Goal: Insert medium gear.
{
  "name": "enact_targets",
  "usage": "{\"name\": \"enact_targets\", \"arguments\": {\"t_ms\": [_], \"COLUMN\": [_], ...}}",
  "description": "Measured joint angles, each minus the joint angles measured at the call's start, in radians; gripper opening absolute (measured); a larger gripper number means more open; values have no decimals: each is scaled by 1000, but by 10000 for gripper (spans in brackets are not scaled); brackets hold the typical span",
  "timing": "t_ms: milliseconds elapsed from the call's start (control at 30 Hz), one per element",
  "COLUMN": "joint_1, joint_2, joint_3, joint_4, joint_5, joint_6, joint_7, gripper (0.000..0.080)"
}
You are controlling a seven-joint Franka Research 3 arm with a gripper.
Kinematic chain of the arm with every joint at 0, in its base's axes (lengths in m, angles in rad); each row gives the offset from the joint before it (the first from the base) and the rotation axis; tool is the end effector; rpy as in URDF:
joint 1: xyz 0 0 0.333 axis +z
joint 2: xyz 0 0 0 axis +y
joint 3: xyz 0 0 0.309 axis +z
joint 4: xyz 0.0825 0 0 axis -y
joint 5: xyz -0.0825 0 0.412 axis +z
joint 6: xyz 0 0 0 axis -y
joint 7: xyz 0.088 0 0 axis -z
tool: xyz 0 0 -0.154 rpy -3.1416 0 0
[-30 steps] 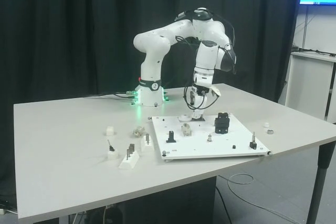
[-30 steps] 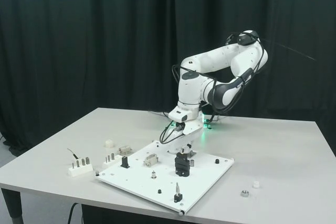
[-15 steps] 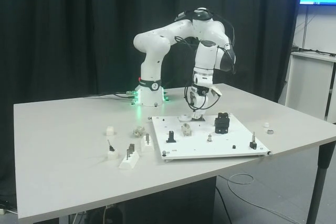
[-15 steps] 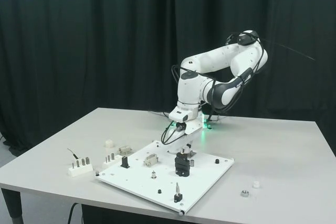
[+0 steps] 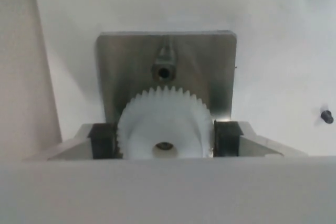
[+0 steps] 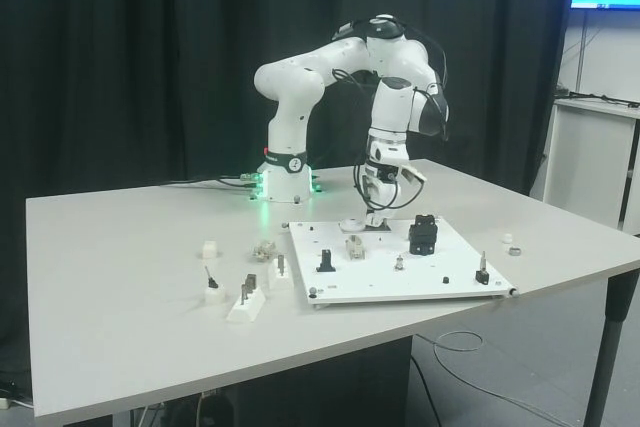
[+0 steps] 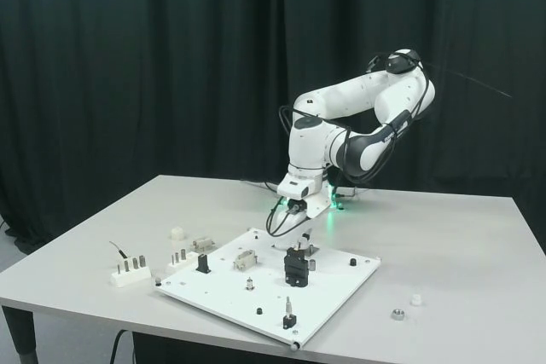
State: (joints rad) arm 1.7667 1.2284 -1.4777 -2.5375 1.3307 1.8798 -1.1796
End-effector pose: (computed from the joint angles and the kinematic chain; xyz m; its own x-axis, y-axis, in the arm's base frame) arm 0.4238 0.0349 0.1497 0.8812 0.4600 -0.1092 0.4644 -0.8854 0.0180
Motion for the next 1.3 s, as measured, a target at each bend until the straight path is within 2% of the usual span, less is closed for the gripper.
{"name": "enact_targets", "arguments": {"t_ms": [300, 467, 867, 1300], "joint_1": [0, 0, -2, -11], "joint_2": [0, 0, 0, 0], "joint_3": [0, -1, 2, 25], "joint_4": [-5, -7, -13, -10], "joint_5": [12, 17, 32, 50], "joint_6": [2, 1, 0, 15], "joint_7": [-96, -105, 43, 55], "gripper": [392, 392, 392, 392]}}
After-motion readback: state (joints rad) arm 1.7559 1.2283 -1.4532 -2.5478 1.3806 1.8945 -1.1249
